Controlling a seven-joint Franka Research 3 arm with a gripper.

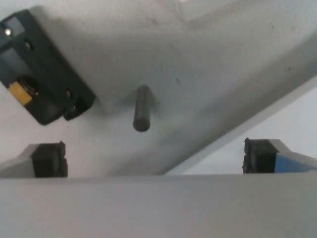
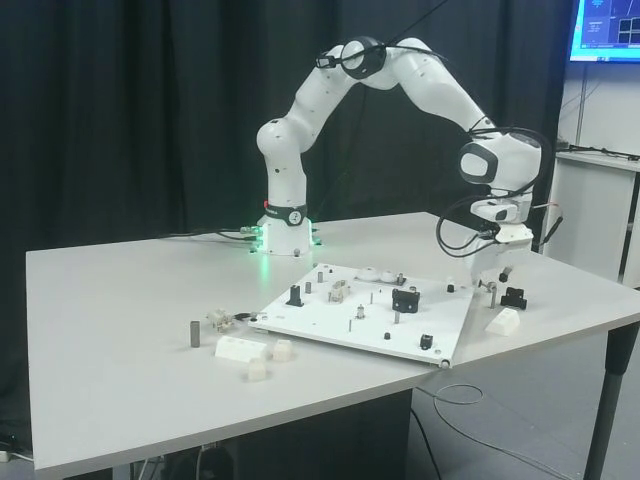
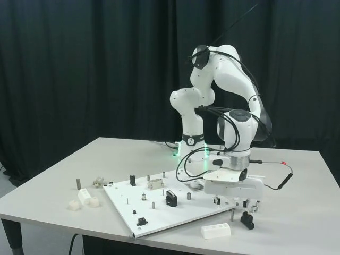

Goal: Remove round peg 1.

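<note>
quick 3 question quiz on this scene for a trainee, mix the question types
1. True or false: the gripper is shut on the round peg.
2. Multiple choice: the peg stands on A) the white board, B) the grey table beside the board, C) the robot's base.
3. Short answer: in the wrist view, what lies nearest the peg?

Key
1. False: the fingers are open, and the peg is free between them.
2. B
3. A black block
</note>
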